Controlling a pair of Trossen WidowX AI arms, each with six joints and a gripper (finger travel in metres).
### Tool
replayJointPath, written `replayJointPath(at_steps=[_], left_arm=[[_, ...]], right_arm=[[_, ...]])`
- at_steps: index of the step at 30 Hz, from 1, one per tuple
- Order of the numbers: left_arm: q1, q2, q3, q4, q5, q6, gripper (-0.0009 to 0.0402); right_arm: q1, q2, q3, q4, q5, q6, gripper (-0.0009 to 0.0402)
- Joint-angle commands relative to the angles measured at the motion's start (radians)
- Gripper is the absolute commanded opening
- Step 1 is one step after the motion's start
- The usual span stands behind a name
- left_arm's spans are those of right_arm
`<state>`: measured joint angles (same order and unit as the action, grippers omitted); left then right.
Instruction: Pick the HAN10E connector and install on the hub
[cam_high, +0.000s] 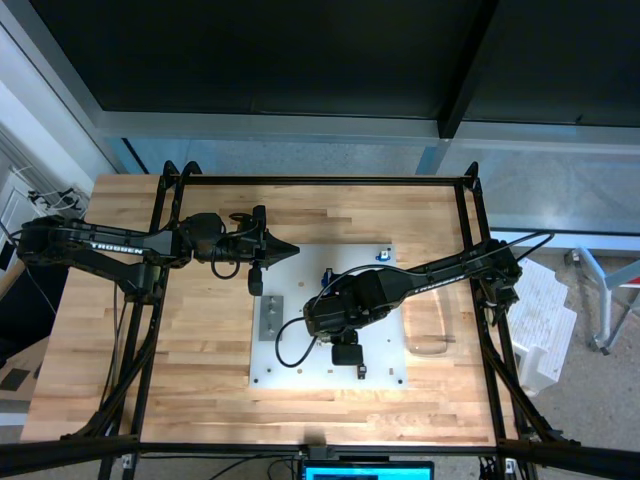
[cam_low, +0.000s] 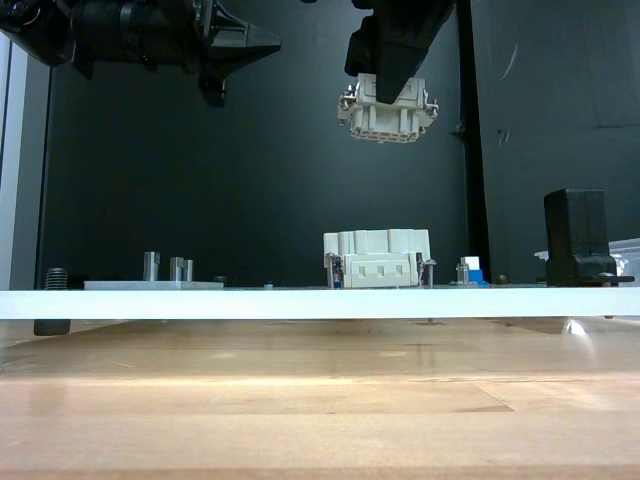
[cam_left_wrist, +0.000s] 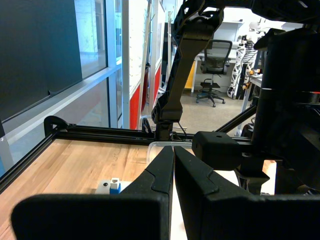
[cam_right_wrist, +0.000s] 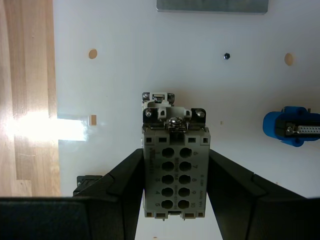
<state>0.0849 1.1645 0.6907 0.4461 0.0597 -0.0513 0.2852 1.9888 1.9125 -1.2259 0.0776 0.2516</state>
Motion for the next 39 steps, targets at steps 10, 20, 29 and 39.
replayJointPath(at_steps=[10, 20, 29, 39], left_arm=[[0.000, 0.000, 0.000, 0.000, 0.000, 0.000, 0.0000], [0.000, 0.000, 0.000, 0.001, 0.000, 0.000, 0.0000], [0.000, 0.000, 0.000, 0.000, 0.000, 0.000, 0.0000], [0.000, 0.000, 0.000, 0.001, 0.000, 0.000, 0.0000]], right_arm=[[0.000, 0.061, -0.028, 0.056, -0.035, 0.001, 0.0063], [0.000, 0.100, -0.032, 0.072, -0.043, 0.002, 0.0063], [0.000, 0.117, -0.033, 0.090, -0.017, 0.004, 0.0063], [-0.002, 0.133, -0.031, 0.100, -0.030, 0.005, 0.0063]])
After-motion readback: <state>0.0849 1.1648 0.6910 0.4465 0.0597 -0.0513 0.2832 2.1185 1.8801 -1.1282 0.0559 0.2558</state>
